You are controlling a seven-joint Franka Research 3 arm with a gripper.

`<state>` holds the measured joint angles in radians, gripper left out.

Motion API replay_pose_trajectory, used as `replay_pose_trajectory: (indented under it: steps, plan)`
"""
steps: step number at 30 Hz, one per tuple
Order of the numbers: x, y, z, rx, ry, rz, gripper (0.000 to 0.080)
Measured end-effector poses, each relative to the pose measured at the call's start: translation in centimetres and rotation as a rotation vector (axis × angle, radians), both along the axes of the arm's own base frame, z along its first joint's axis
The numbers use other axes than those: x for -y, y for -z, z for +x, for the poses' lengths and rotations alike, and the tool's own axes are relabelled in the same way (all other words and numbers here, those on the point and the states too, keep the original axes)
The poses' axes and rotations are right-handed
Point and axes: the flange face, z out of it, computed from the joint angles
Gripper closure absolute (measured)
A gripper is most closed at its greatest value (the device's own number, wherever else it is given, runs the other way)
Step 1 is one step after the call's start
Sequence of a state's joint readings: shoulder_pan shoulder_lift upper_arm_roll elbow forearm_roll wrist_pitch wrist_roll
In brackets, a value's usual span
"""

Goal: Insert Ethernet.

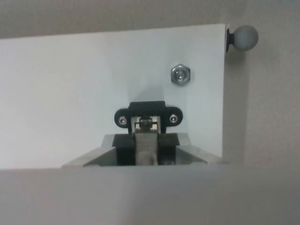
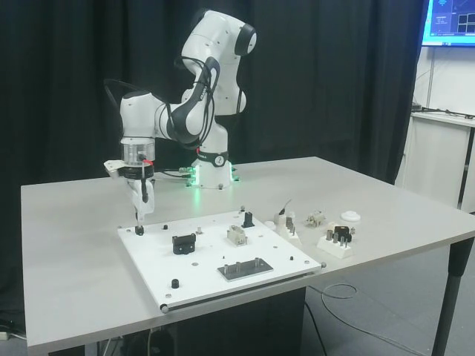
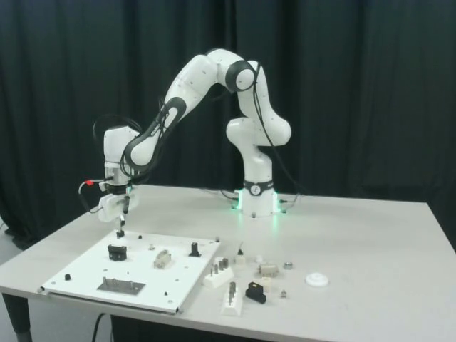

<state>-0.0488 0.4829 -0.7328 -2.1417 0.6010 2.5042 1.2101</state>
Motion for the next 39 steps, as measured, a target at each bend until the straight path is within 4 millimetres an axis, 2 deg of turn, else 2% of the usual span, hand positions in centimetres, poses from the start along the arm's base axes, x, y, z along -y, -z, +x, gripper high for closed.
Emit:
replay_pose_trajectory:
  steps: [39]
  plan:
    - [-0.1,0.17,0.21,0.001,-0.016,-0.01,0.0709]
